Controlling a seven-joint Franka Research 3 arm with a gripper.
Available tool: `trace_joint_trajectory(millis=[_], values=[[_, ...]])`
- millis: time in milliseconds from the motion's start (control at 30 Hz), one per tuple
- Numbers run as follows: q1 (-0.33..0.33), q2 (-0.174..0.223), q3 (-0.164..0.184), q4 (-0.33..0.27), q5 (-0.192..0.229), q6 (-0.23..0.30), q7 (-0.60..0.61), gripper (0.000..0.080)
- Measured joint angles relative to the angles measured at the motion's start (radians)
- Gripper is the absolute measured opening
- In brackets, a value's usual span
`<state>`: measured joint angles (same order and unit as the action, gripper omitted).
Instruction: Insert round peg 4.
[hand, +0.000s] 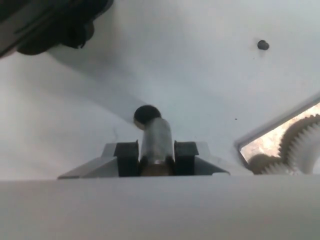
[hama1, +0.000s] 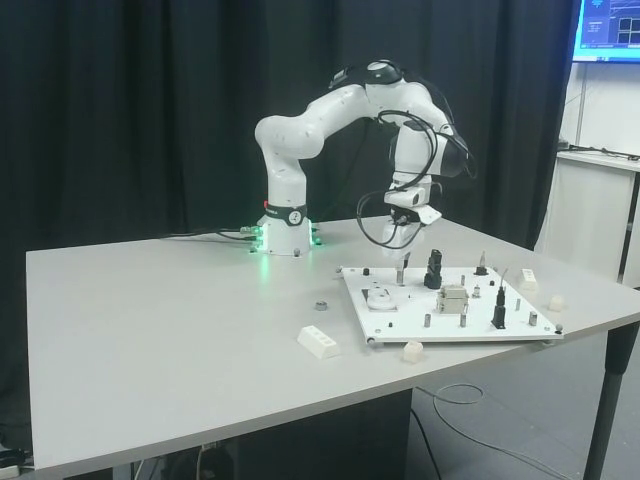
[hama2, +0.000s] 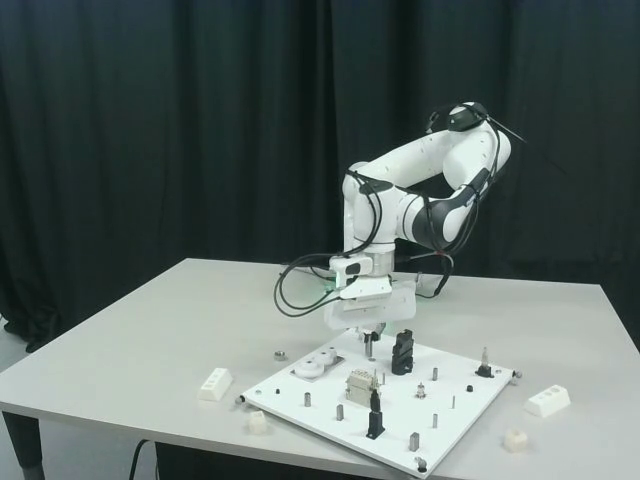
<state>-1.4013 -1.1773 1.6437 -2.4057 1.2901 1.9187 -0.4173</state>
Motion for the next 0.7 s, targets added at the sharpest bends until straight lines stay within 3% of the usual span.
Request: trace_joint_trajectory(millis=[700], values=[[-0.036,0.0,0.022,0.022,0.02,-0.014,-0.015,0.0147]])
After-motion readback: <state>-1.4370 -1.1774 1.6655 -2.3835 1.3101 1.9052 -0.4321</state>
